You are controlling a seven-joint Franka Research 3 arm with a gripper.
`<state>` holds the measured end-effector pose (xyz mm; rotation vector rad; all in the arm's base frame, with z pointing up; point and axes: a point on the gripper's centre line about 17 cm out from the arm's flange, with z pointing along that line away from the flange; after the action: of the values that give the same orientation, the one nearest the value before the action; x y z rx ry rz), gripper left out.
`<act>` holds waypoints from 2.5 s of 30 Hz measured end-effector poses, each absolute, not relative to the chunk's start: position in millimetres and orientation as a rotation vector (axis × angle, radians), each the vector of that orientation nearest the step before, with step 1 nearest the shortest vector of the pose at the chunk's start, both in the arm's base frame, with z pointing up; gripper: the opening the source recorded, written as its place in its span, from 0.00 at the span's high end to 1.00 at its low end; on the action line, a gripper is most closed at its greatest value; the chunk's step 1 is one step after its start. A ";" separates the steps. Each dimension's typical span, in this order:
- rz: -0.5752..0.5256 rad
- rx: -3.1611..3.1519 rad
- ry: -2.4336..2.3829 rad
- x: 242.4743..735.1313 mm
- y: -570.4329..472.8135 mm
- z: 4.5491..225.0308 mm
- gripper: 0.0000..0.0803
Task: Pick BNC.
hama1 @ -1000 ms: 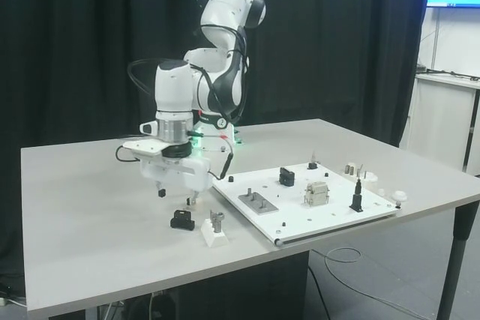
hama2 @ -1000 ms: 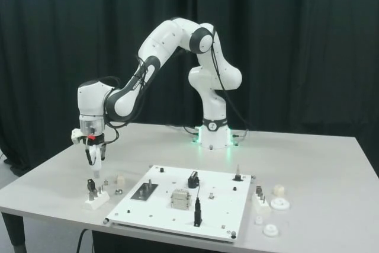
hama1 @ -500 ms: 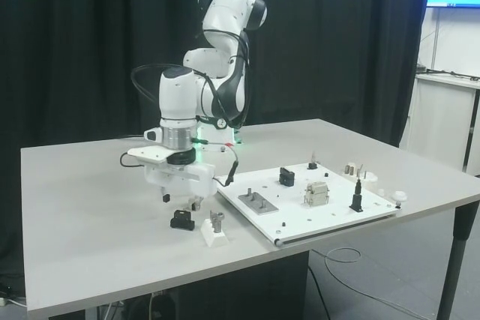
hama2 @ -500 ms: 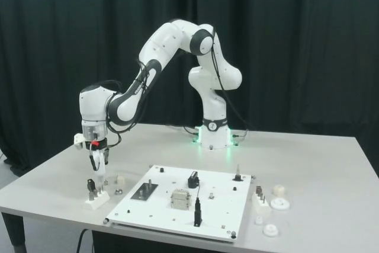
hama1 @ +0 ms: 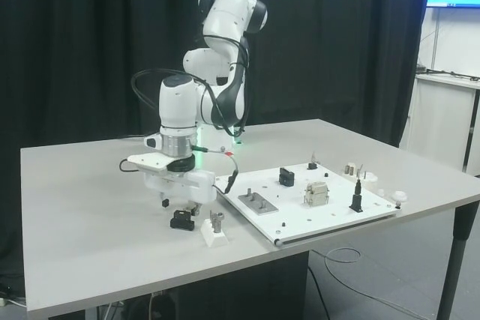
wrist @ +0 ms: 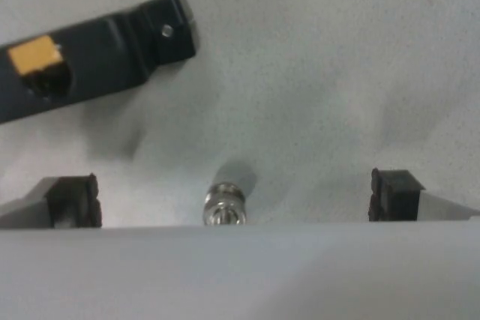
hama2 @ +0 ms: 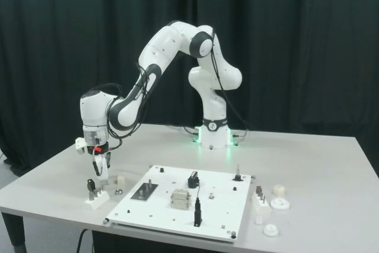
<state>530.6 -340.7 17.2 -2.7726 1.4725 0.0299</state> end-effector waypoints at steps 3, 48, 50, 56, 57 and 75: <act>0.040 -2.780 1.462 528.3 -340.2 13.7 0.00; 0.098 -2.815 1.382 517.0 -332.3 -0.1 0.84; 0.100 -2.814 1.383 516.5 -331.9 -0.1 0.84; 0.107 -2.811 1.382 515.5 -330.5 0.4 0.84; 0.107 -2.810 1.382 515.5 -330.3 0.8 0.84; 0.101 -2.756 1.423 514.8 -335.0 33.4 0.85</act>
<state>514.8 -335.0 33.4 -2.7565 1.4228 0.1006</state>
